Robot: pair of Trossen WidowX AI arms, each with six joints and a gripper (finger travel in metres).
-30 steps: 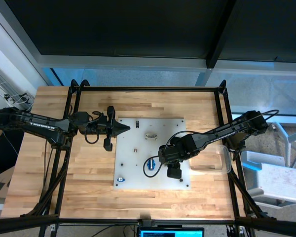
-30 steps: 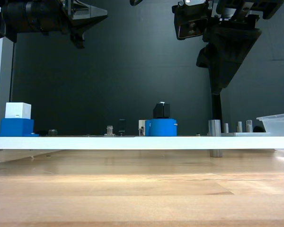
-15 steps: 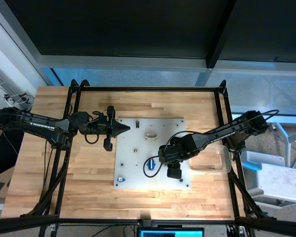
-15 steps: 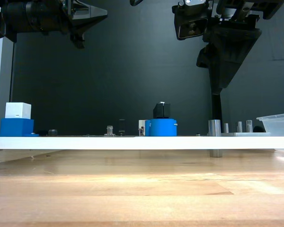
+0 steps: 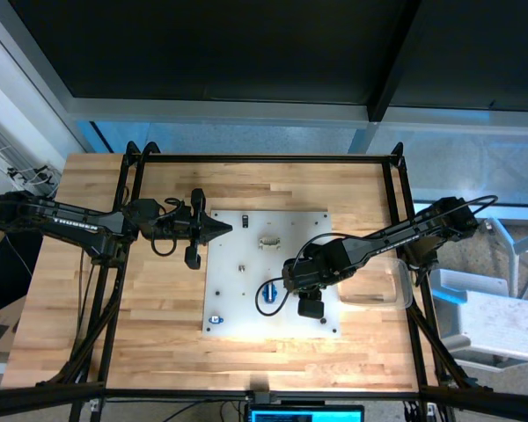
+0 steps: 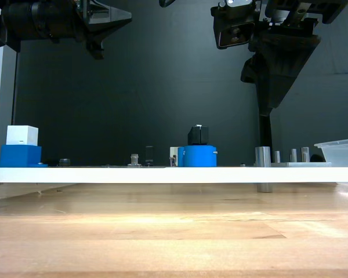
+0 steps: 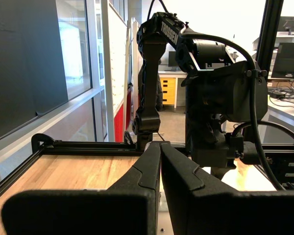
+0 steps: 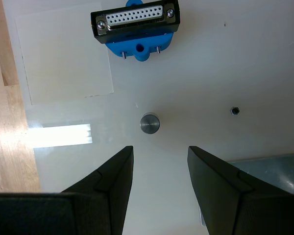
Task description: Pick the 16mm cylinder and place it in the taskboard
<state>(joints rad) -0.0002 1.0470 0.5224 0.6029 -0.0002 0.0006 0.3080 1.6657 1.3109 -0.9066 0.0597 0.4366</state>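
Observation:
The 16mm cylinder [image 8: 149,123] is a small dull-grey peg standing upright in the white taskboard [image 8: 186,63]. From table height the cylinder [image 6: 262,156] rises from the taskboard [image 6: 104,174], and its lower end shows beneath the plate. My right gripper [image 8: 160,149] hangs directly over it, open, with the peg free between and beyond the fingers [image 8: 112,181]. In the low view the right gripper [image 6: 265,139] ends just above the peg. My left gripper [image 5: 227,227] is shut and empty, held high at the taskboard's [image 5: 246,255] left edge.
A blue connector [image 8: 134,24] sits on the board beyond the peg. A blue block with a white cube [image 6: 20,147], a blue round mount [image 6: 197,155] and more small pegs [image 6: 293,154] stand on the board. A clear plastic tray [image 5: 378,292] lies to its right.

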